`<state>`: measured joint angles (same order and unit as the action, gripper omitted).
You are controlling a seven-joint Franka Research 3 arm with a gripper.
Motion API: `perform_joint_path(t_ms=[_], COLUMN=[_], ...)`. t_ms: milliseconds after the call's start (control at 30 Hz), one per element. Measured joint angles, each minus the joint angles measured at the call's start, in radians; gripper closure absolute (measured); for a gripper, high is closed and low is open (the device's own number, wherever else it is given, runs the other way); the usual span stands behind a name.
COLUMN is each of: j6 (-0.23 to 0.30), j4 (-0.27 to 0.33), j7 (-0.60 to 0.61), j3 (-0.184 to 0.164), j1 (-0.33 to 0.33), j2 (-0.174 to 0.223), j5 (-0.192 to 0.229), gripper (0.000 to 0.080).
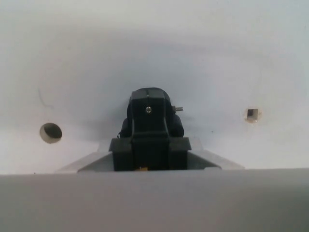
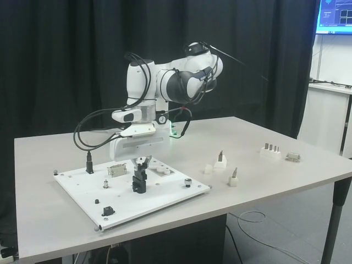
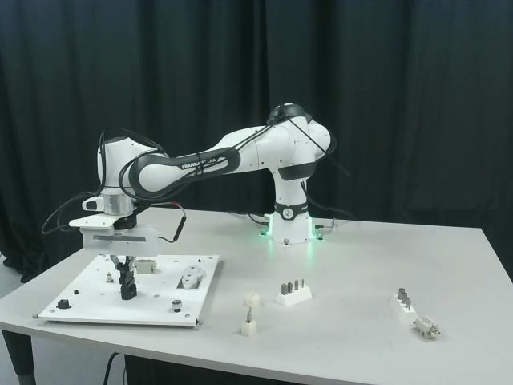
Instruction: Insert D-SUB.
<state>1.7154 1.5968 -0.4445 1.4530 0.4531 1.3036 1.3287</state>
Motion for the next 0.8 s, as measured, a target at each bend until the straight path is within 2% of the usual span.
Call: perform_joint_path(t_ms=[800], j6=[-0.012], j4=[0.002], j7=[-0.009], j3=[0.002], j1=[-0.005], j2=[0.000], j5=[-0.002], gripper=[0.0655])
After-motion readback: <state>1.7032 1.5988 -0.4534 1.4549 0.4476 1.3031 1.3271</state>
